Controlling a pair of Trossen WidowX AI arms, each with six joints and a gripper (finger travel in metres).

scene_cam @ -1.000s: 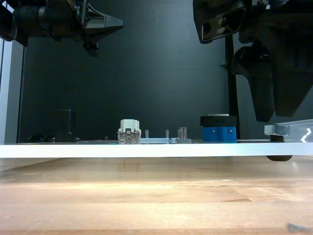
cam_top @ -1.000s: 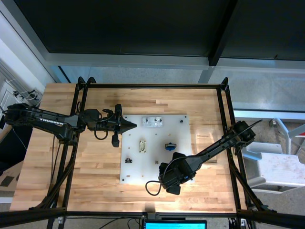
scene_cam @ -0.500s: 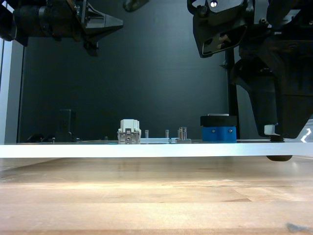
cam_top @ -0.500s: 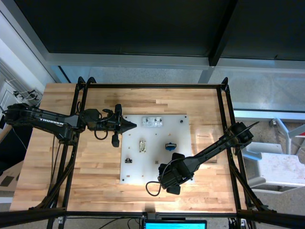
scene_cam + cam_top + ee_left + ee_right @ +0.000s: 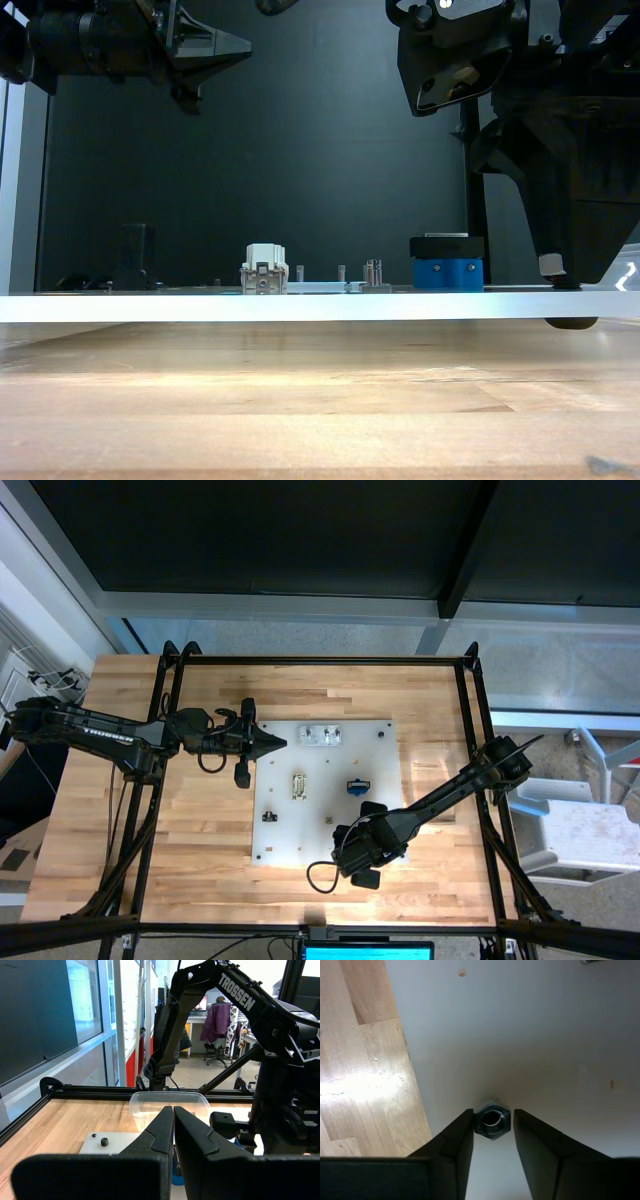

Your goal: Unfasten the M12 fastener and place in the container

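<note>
**Ana:** Nut (image 5: 492, 1121): can you find it from above?

**Ben:** No. In the high view the right gripper (image 5: 365, 848) sits over the near right edge of the board (image 5: 300, 830) and hides it. The clear container (image 5: 430, 765) lies on the table (image 5: 200, 820) just off the board's right side, apart from that gripper. The left gripper (image 5: 278, 743) hangs beside the board's far left corner.

**Ana:** And from table height?

**Ben:** The right gripper stands straight down onto the board's right end. A sliver of silver shows beside one finger (image 5: 545, 220). It sits slightly above the board's face with something dark under it, so the nut looks to be on its stud. A blue-and-black connector (image 5: 447, 262) stands on the board just left of it. The left gripper is high above the board's left end.

**Ana:** Left wrist camera?

**Ben:** That gripper's fingers (image 5: 150, 1145) are pressed together with nothing between them. The container shows beyond the board.

**Ana:** Right wrist camera?

**Ben:** It looks down on the board close to its edge. The six-sided nut stands there between the right gripper's fingertips (image 5: 462, 1127), which are clenched on it.
</note>
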